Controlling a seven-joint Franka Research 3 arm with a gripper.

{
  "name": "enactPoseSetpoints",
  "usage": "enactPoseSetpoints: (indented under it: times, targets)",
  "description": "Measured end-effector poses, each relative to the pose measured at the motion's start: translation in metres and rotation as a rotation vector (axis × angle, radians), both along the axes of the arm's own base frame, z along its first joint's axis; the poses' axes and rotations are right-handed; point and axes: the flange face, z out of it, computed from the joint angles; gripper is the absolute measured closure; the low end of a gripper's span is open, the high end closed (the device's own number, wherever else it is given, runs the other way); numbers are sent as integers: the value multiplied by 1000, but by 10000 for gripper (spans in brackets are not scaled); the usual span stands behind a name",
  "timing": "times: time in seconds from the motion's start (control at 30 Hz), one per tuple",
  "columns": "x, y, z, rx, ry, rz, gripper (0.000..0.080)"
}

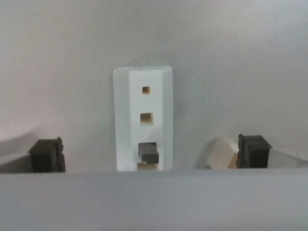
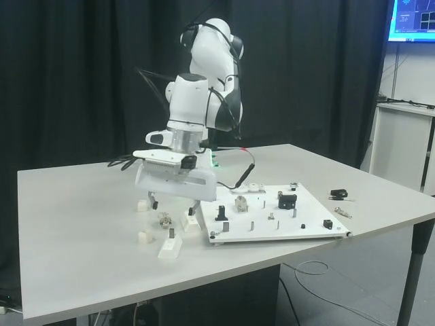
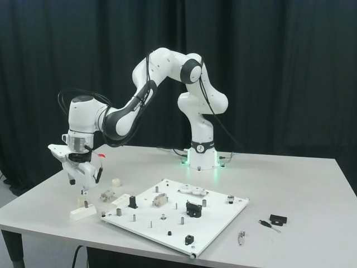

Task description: Remove square peg 4.

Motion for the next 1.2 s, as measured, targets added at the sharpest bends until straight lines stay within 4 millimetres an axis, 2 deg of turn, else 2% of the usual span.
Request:
enactPoseSetpoints:
  times: [0.8, 1.2]
  targets:
    - [4, -3, 9, -13, 2, 113, 3]
    - [8, 6, 9, -2, 5, 162, 3]
